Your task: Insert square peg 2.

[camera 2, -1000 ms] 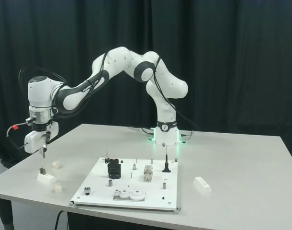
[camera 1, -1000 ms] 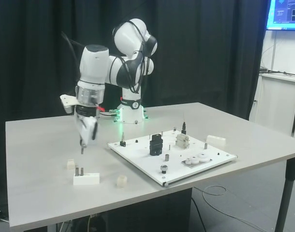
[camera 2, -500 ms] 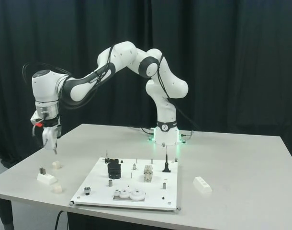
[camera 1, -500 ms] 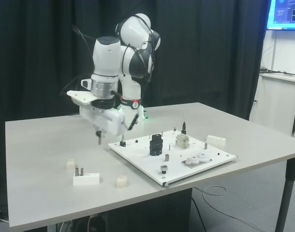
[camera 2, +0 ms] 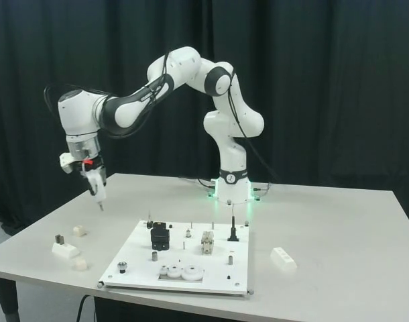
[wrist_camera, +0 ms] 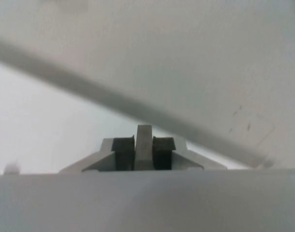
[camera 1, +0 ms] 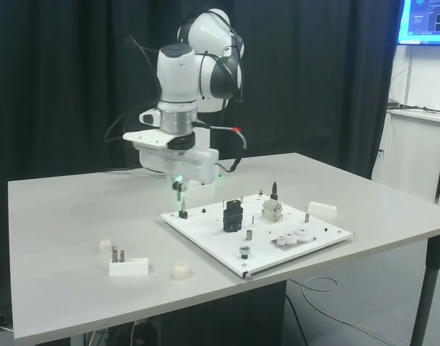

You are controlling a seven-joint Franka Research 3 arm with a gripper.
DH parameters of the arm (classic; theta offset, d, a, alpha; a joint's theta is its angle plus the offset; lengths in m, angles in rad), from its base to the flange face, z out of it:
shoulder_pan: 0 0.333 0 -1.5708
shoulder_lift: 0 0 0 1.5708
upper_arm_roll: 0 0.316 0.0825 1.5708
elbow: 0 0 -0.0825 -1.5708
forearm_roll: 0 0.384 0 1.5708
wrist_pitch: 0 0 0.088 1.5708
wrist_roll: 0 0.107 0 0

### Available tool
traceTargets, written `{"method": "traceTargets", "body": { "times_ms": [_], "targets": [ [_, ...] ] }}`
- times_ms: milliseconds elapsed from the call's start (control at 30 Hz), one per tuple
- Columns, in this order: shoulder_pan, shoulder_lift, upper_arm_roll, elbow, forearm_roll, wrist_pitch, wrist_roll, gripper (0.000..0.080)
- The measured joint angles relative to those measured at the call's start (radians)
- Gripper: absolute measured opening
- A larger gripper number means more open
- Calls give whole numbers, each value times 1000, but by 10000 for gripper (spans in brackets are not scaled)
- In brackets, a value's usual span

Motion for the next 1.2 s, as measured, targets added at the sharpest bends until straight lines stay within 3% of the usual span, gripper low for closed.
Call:
{"method": "traceTargets", "body": {
  "times_ms": [233, 867, 1200],
  "targets": [
    [51, -61, -1, -89, 0, 19, -57, 75],
    [159, -209, -2, -294, 0, 131, -249, 75],
    [201, -288, -2, -421, 3, 187, -406, 75]
  ]
}}
